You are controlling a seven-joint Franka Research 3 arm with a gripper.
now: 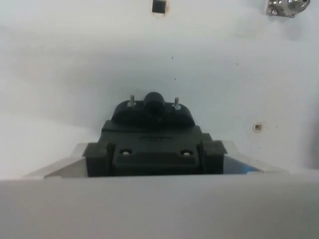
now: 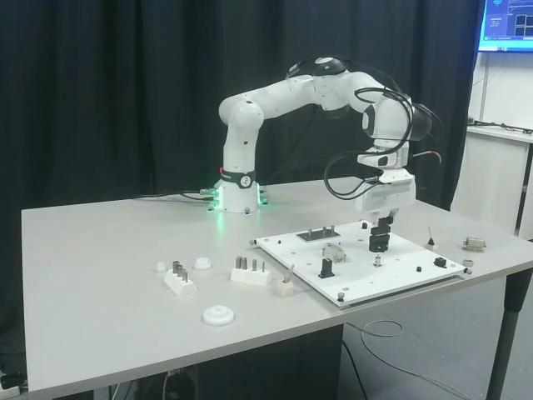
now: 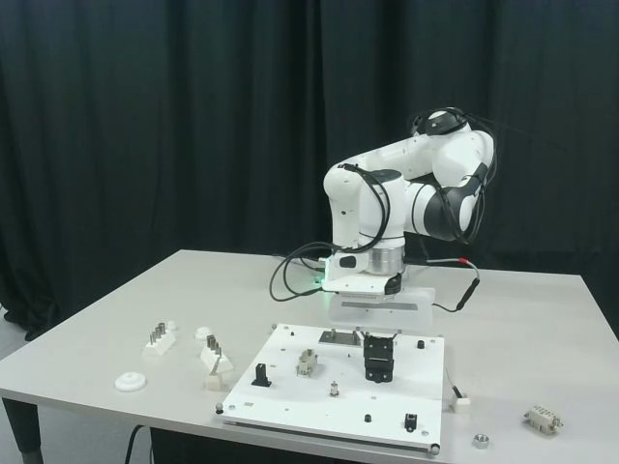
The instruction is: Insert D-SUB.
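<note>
Left to right on the desk (image 2: 100, 250): small white fixture blocks (image 2: 179, 279), then the white board (image 2: 400, 279), then my hand (image 2: 380, 242). My hand is clamped on the black D-SUB plug (image 1: 152, 119), hanging just above the board, not yet seated. I judge the plug light and rigid, hard plastic shell with two thumbscrews (image 1: 132, 99) sticking up. Pins likely fragile, so hold the shell's flat sides, never the mating face. Spare connector (image 2: 474, 243) sits far right.
</note>
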